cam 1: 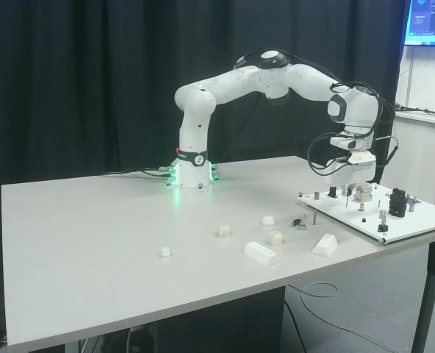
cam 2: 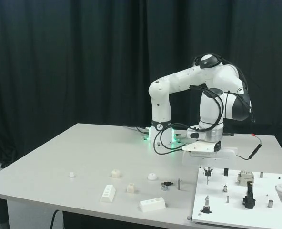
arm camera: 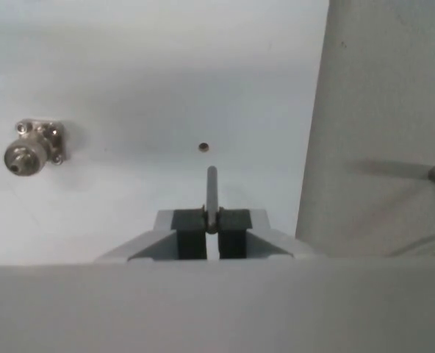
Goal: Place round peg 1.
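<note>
Clamped between the two black fingers of the end effector is a thin grey round metal peg, held upright with its free end pointing down at the white assembly board; in the wrist view the peg's tip sits just short of a small dark round hole in that board, apart from it; from the second room view the end effector hangs over the board's near-arm edge, the peg not visibly touching the surface; the white robot arm reaches out from its base, ringed with green light, across the grey tabletop; a small metal connector with a square flange is fixed to the board well to one side of the hole; several black and grey fixtures stand farther along the board; loose white blocks lie scattered on the tabletop beside the board, along with another short grey peg standing upright.
</note>
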### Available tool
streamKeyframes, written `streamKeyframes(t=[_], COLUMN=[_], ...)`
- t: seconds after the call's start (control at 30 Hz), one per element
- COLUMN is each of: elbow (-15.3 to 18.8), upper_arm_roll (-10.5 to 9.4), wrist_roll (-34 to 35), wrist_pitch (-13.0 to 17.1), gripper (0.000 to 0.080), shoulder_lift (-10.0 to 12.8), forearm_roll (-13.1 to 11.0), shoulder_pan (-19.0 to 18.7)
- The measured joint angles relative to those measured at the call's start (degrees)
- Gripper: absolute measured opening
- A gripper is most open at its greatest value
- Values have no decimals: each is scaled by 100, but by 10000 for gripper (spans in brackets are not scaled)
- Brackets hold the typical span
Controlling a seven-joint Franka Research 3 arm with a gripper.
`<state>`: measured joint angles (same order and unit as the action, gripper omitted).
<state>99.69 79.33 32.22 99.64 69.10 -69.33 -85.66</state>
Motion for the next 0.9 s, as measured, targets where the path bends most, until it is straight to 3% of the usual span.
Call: streamKeyframes(t=[0.57,0.9], elbow=[0,14], upper_arm_roll=[110,283], wrist_roll=[0,-72], wrist_pitch=[0,2], gripper=[32,32], shoulder_lift=[0,0], forearm_roll=[121,525], shoulder_pan=[19,103])
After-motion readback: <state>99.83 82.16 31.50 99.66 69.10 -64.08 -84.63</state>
